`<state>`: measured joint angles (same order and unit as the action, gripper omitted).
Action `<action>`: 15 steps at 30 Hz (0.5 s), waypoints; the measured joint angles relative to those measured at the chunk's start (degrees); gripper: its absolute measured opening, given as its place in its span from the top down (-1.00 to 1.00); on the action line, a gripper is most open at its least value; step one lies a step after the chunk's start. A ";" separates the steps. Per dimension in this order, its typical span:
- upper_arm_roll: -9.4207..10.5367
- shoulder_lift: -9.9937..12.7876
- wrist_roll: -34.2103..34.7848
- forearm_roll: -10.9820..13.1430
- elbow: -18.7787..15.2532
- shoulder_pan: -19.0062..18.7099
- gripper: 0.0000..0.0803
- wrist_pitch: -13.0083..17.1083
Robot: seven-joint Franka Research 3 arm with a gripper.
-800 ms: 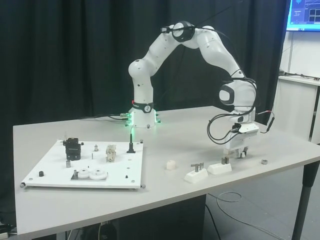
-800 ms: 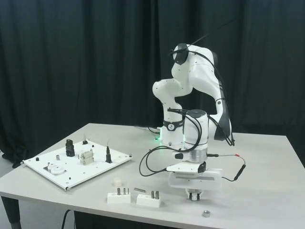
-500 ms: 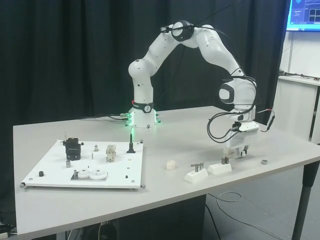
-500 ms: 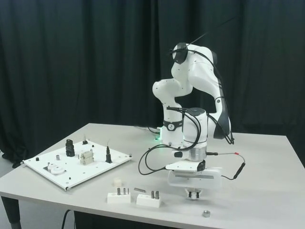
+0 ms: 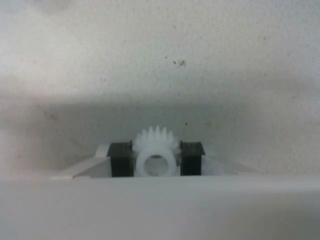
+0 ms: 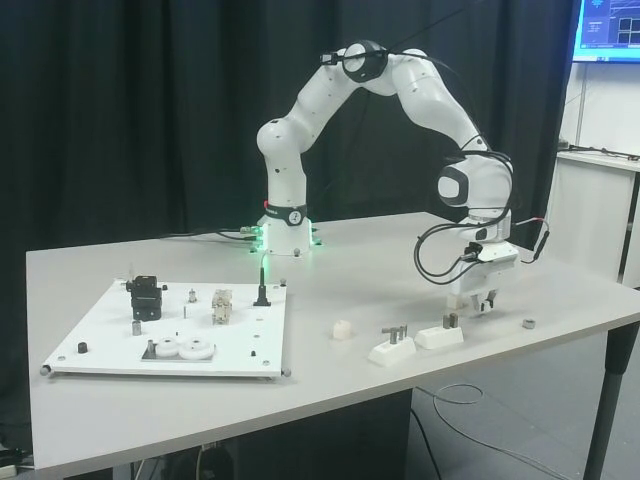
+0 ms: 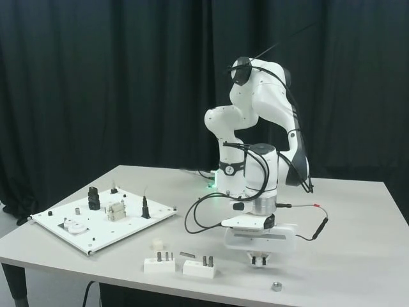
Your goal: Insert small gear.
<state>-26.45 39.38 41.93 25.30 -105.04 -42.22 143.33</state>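
Since the earlier frames the gripper (image 7: 259,259) has been raised a little off the table (image 6: 120,400), while everything else is left where it was. The jaws are clenched on the small gear (image 5: 156,156), which is pinched by its toothed rim between the two black pads (image 5: 120,159) so that its bore faces down and is kept free, presumably for a shaft on the white board (image 6: 100,320) at the far end of the table. That board is well apart from the gripper, so a long carry is judged to remain. The grasp itself is shown only in the wrist view; in both room views the gear is too small to be made out. From those views, however, the height above the table, the two white fixture blocks (image 7: 182,266) and the loose nut (image 7: 276,286) nearby are shown.
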 joint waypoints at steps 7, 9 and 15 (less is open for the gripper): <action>-0.47 -0.02 -0.01 -0.41 0.00 0.00 0.50 0.00; -0.79 -0.06 -0.06 -1.03 0.03 0.01 0.50 0.00; -2.02 -0.40 -0.44 -3.67 0.21 0.35 0.50 0.00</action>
<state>-28.47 38.99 41.49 21.63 -104.83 -41.87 143.33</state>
